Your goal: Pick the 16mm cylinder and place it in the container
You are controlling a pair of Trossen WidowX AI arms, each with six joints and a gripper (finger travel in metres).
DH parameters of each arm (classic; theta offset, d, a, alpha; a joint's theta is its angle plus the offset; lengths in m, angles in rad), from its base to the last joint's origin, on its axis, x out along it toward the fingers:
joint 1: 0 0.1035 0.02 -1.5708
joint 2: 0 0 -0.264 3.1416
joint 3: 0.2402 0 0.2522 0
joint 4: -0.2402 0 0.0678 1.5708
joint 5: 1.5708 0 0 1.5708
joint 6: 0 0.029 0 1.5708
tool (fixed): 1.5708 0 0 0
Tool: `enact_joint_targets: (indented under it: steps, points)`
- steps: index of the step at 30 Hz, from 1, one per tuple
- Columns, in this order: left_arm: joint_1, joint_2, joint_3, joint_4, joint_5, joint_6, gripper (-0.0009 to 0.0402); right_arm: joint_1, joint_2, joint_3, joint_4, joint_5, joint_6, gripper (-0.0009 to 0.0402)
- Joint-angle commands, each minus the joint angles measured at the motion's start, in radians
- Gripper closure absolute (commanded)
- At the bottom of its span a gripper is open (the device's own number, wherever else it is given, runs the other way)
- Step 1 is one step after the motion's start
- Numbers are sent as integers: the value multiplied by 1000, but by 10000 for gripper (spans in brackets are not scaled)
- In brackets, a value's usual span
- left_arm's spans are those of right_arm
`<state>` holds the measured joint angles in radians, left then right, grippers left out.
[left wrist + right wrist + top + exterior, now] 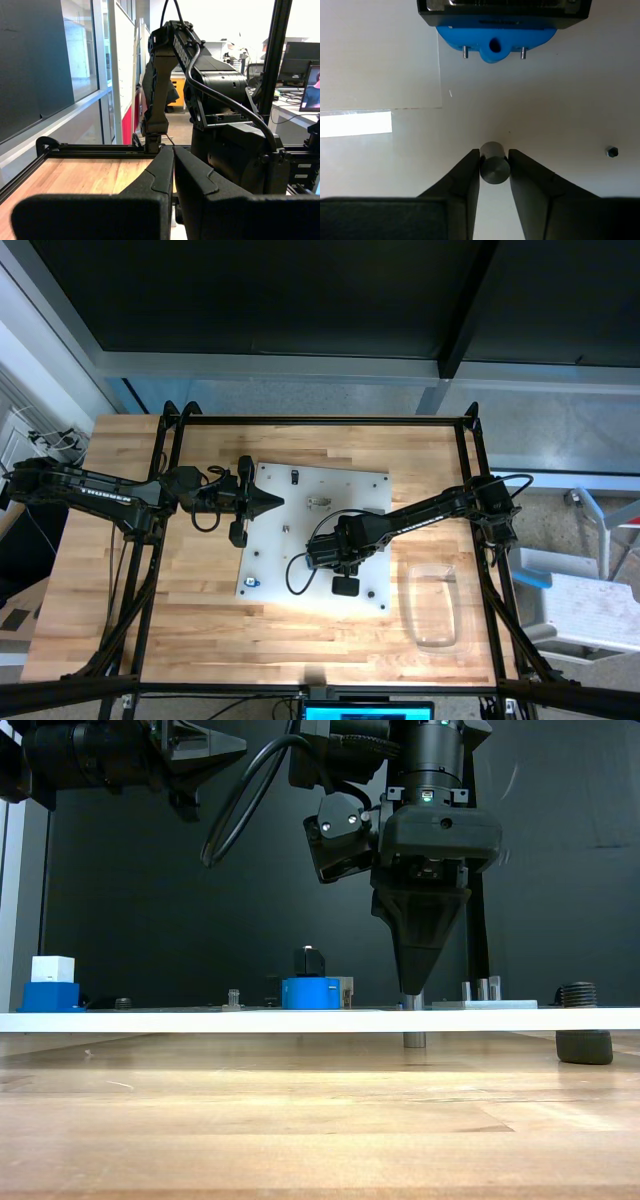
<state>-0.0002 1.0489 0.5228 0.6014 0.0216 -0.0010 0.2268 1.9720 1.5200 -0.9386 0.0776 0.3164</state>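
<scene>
Right hand [494, 153]: points straight down at the white board [268, 550], fingers closed against both sides of the 16mm cylinder [494, 165].
16mm cylinder: upright between the right hand's fingertips, base at the board's surface.
Container [437, 606]: on the desk [150, 610], off the board, well apart from the right hand.
Blue part [495, 42]: on the board, just beyond the right hand's fingertips.
Left hand [173, 165]: fingers pressed together, holding nothing, raised over the board's edge, well apart from the right hand.
</scene>
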Motion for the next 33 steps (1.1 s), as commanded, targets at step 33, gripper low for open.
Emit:
enact_joint_targets:
  steps: [33]
  points:
    - [0, 0, 0, 0, 0, 0, 393, 0, -26, 8, -15, -37, 1, 384]
